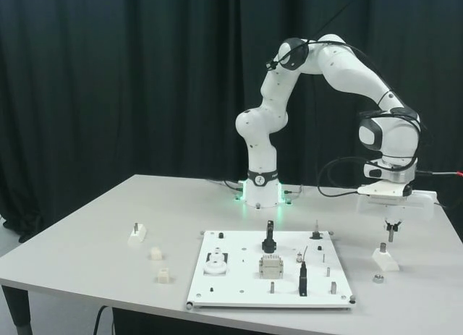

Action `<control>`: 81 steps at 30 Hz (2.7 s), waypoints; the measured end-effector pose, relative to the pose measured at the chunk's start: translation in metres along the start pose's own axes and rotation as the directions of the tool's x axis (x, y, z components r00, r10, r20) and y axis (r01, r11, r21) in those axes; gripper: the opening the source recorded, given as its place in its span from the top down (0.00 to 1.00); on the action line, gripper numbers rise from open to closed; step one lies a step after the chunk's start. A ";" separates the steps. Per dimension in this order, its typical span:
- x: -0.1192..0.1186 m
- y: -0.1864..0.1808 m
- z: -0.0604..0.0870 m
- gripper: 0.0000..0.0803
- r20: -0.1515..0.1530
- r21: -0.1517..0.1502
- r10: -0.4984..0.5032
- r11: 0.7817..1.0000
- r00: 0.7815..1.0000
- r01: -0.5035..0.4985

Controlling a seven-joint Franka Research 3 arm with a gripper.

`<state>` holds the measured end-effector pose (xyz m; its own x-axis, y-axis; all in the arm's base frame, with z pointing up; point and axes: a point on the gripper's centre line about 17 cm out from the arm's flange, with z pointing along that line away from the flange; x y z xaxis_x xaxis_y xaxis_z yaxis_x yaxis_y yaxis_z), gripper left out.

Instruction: Insert round peg 3.

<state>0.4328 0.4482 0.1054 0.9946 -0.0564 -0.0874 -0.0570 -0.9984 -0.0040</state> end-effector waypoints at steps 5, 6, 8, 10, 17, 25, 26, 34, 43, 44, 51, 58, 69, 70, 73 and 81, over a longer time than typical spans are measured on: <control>0.001 0.001 0.000 0.87 -0.002 -0.002 0.001 1.000 1.000 -0.001; 0.002 0.002 0.000 0.87 -0.003 -0.002 0.001 1.000 1.000 -0.001; 0.002 0.002 0.000 0.87 -0.004 -0.003 0.001 1.000 1.000 -0.001; 0.003 0.002 -0.001 0.87 -0.005 -0.003 0.001 1.000 1.000 -0.001; 0.007 0.005 -0.002 0.87 -0.014 -0.008 0.000 1.000 1.000 0.000; 0.016 0.011 -0.005 0.87 -0.029 -0.017 -0.001 1.000 1.000 0.000; 0.017 0.012 -0.006 0.87 -0.032 -0.019 -0.002 1.000 0.999 0.001; 0.033 0.026 -0.012 0.87 -0.056 -0.043 -0.028 0.999 0.998 0.026; 0.064 0.063 -0.030 0.87 -0.080 -0.100 -0.079 0.992 0.994 0.071; 0.069 0.068 -0.033 0.87 -0.081 -0.109 -0.084 0.991 0.993 0.075; 0.099 0.114 -0.060 0.87 -0.079 -0.173 -0.112 0.980 0.991 0.097; 0.128 0.167 -0.086 0.87 -0.073 -0.223 -0.122 0.969 0.990 0.103; 0.171 0.246 -0.116 0.87 -0.077 -0.249 -0.163 0.959 0.984 0.139; 0.175 0.252 -0.117 0.87 -0.078 -0.248 -0.166 0.958 0.983 0.142; 0.186 0.269 -0.119 0.87 -0.082 -0.241 -0.173 0.959 0.981 0.149; 0.213 0.304 -0.110 0.87 -0.091 -0.190 -0.190 0.967 0.977 0.171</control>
<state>0.6371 0.1312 0.1955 0.9909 0.1342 0.0060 0.1313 -0.9765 0.1708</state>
